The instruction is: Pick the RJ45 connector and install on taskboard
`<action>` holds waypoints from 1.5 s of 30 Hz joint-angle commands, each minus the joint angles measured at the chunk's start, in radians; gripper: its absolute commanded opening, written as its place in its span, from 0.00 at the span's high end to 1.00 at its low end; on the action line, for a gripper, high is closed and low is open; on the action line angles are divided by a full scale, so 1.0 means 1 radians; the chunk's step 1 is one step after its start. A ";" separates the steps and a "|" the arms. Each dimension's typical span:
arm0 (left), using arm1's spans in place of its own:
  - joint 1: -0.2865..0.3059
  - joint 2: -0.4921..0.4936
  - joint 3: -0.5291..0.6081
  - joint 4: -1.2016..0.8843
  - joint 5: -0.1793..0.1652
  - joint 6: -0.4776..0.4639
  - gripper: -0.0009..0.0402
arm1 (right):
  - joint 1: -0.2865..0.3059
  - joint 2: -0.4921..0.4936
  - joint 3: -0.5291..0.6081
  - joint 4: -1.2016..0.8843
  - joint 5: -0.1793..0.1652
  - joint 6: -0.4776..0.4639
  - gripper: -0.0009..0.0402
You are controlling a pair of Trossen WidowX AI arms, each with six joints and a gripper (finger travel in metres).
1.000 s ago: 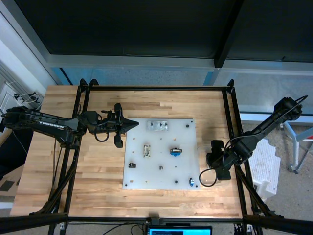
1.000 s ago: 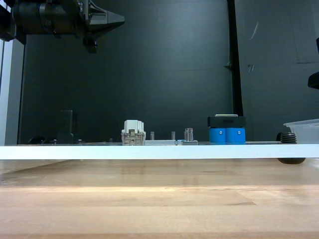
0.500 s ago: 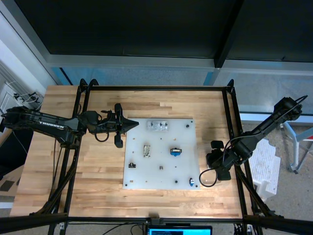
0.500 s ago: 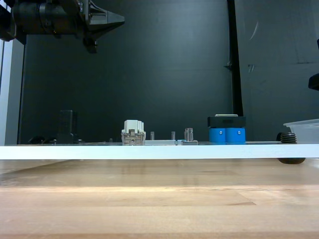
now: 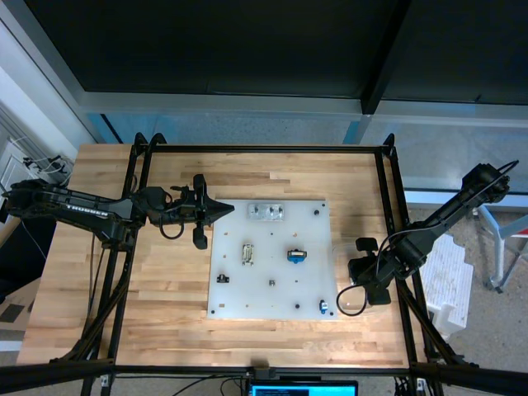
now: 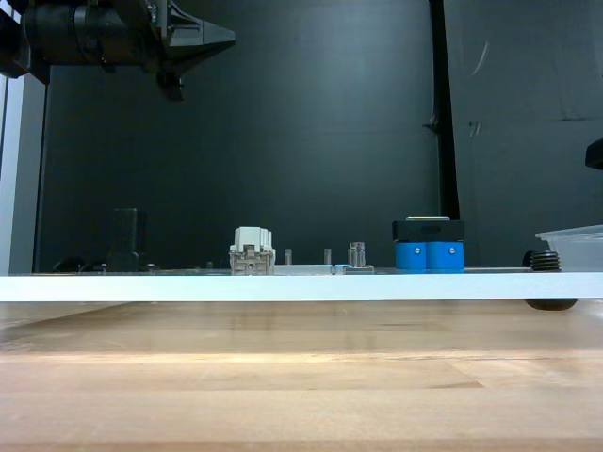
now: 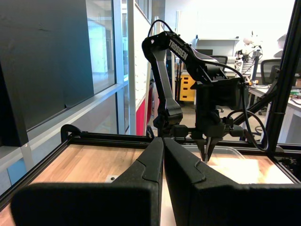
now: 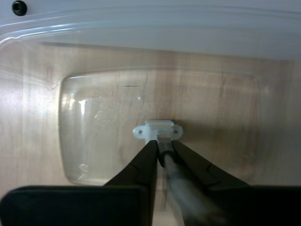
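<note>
One tiny plug is all my right gripper (image 8: 162, 146) has to manage. Its fingers are pinched together on the dark rear stem of the RJ45 connector (image 8: 157, 130), within the clear tray (image 8: 66, 99) just beside the taskboard (image 5: 247, 289). I cannot tell whether the plug touches the tray floor. I judge it nearly weightless, hard and slick, so it could pivot or squirt out if squeezed off-centre, and its thin plastic parts look easy to snap. Holding it by the back, nose free, suits insertion. It looks pale whitish, a squat body with a small rounded ear on each side. My left gripper (image 5: 221, 212) hangs high over the taskboard's far left corner, fingers closed on nothing.
</note>
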 commanded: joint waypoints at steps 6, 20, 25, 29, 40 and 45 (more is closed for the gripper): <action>0.000 0.000 0.000 0.000 0.000 0.000 0.98 | 0.002 -0.001 0.022 -0.029 0.000 0.002 0.98; 0.000 0.000 0.000 0.000 0.000 0.000 0.98 | 0.002 -0.013 0.144 -0.115 0.001 0.002 0.98; 0.000 0.000 0.000 0.000 0.000 0.000 0.98 | 0.002 -0.012 0.214 -0.146 0.000 0.004 0.98; 0.000 0.000 0.000 0.000 0.000 0.000 0.98 | 0.002 -0.001 0.249 -0.170 0.001 0.005 0.98; 0.000 0.000 0.000 0.000 0.000 0.000 0.98 | 0.003 0.136 0.352 -0.170 0.010 0.100 0.98; 0.000 0.000 0.000 0.000 0.000 0.000 0.98 | 0.005 0.245 0.422 -0.164 0.010 0.099 0.98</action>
